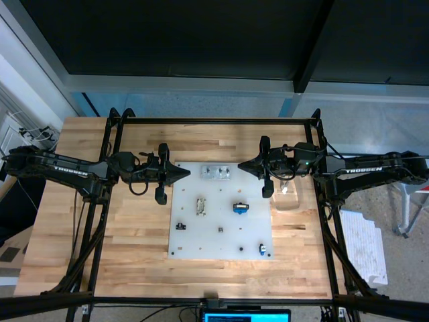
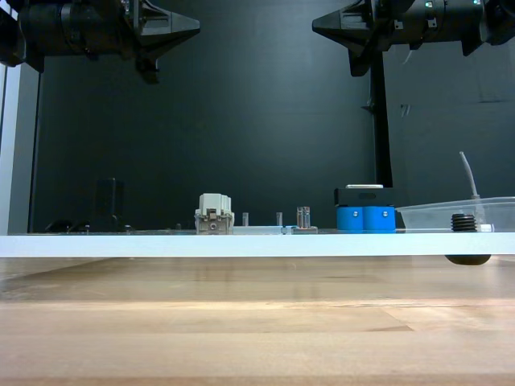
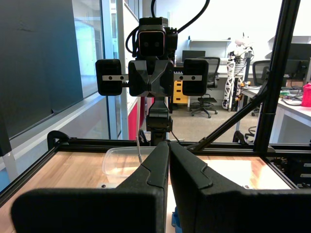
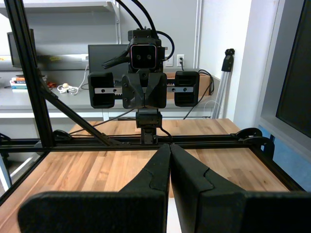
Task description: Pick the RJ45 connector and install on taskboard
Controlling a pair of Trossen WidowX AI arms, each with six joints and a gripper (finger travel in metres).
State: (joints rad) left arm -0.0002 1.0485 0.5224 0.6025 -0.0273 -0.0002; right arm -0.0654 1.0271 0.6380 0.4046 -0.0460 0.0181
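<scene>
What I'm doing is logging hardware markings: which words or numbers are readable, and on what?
"TROSSEN": left arm, its left gripper high near the taskboard's far-left corner.
"TROSSEN": right arm, its right gripper high near the taskboard's far edge.
Screen at the near edge: too blurred to read.

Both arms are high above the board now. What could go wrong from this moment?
The connector seems to lie in the clear tray; its walls may hinder the grasp. The right gripper is shut and must open first. The left gripper, also shut, faces it above the taskboard; they might collide.
</scene>
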